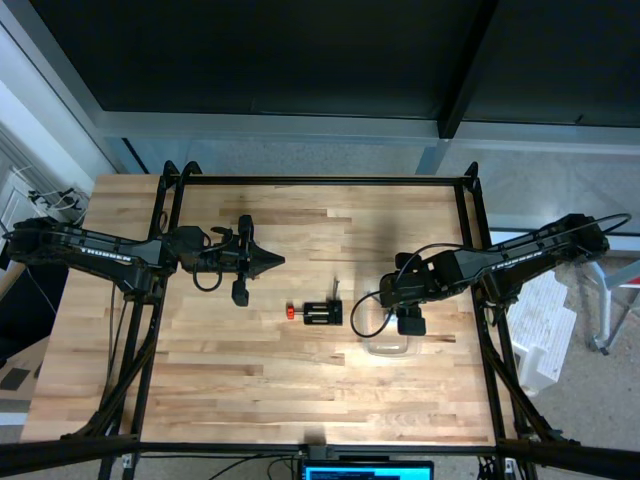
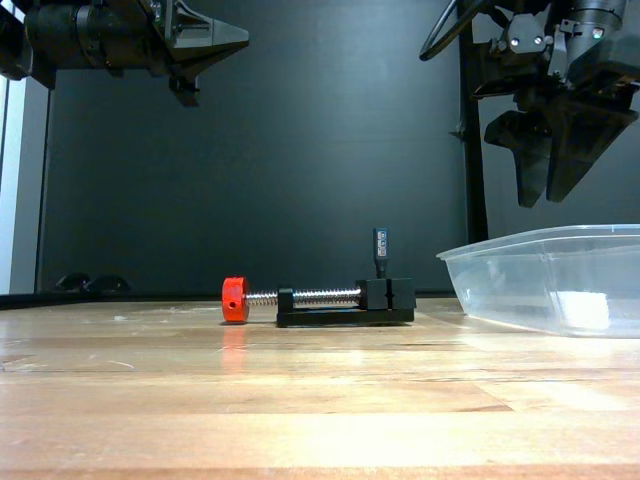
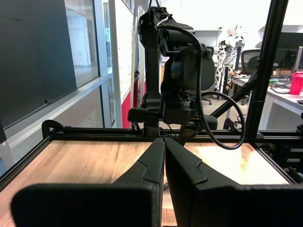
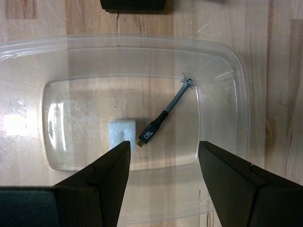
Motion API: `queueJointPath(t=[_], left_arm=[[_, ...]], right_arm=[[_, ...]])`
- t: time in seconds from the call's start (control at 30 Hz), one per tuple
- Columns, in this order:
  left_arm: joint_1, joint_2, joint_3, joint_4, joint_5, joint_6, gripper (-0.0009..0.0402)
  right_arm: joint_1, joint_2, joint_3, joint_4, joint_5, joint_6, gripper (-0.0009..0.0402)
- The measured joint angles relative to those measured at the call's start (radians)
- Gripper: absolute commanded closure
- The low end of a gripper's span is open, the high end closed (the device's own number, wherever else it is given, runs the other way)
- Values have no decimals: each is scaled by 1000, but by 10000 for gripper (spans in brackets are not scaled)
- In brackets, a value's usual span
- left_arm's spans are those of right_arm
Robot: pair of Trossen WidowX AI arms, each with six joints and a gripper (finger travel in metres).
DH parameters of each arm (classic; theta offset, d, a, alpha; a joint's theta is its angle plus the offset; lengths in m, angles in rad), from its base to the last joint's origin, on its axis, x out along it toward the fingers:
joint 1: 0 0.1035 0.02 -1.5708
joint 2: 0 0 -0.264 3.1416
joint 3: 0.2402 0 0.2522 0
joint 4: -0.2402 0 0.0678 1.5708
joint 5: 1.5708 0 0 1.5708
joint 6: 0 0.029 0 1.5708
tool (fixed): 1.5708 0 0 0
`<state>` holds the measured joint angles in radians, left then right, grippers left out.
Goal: Remove the USB-C connector from taskboard and place in the container
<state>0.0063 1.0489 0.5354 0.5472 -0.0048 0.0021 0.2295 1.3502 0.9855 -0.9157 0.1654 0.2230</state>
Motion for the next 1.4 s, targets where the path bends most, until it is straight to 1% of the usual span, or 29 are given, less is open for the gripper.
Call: queueJointPath(t=[0.1,0.2,0.3,0.37,0.47,0.53,0.67,0.87,0.9,0.93,1.0,1.07,1.17,1.4], left_arm=[[0,0,0,0,0,0,393],[0,0,0,0,0,0,393],[0,0,0,0,0,0,393],[0,0,0,0,0,0,393],[0,0,0,0,0,0,393],[0,0,0,0,0,0,393],[0,0,0,0,0,0,393],[0,0,0,0,0,0,393],[0,0,0,0,0,0,393],[0,0,0,0,0,0,393],[0,0,0,0,0,0,393],[0,0,0,0,0,0,393],[0,0,0,0,0,0,393],[0,0,0,0,0,0,393]], right_arm=[[1,-5,0,0,0,6,195],[-1,-24,0,15,-1,33,204],[-23,-61,0,67,-4,31,219],[-45,-87,0,116,-5,10,233],[-77,-114,2,198,-29,-26,256],[-94,-116,13,223,-35,-48,272],[-121,-100,60,248,-35,-93,307],[-154,-98,63,417,-39,-134,373],[-158,-98,63,443,-44,-143,384],[-163,-98,60,477,-60,-153,396],[-176,-98,47,553,-101,-172,390],[-193,-98,27,635,-128,-181,389],[-222,-98,-4,741,-151,-187,393],[-235,-109,-79,966,-164,-229,393]])
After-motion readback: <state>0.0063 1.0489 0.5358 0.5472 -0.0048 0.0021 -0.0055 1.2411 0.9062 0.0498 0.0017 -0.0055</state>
